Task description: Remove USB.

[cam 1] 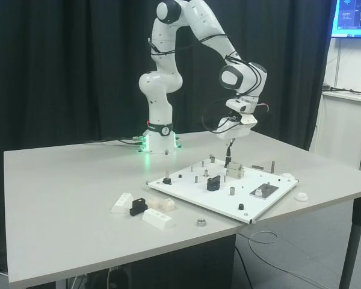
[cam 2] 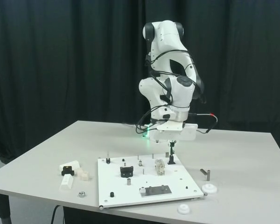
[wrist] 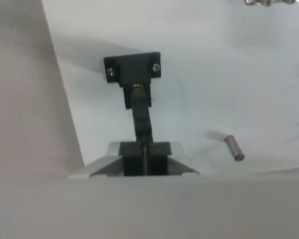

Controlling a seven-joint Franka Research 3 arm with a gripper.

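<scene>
In the wrist view a black USB socket block (wrist: 132, 69), held by two screws, sits on the white board (wrist: 229, 74). A black USB plug (wrist: 141, 119) runs from between my fingers to the socket's mouth, and a bit of its metal tip shows there. My gripper (wrist: 145, 159) is shut on the plug's rear end. In the room views the gripper (cam 1: 229, 144) (cam 2: 170, 148) hangs just above the socket (cam 1: 227, 162) (cam 2: 171, 160) near the board's far edge.
A short grey pin (wrist: 234, 148) lies on the board beside the socket. The board (cam 1: 186, 195) carries several small fixtures and pegs. White blocks (cam 1: 156, 217) and a nut (cam 1: 201, 223) lie on the grey table beside it. White round pieces (cam 2: 208, 188) lie at the other side.
</scene>
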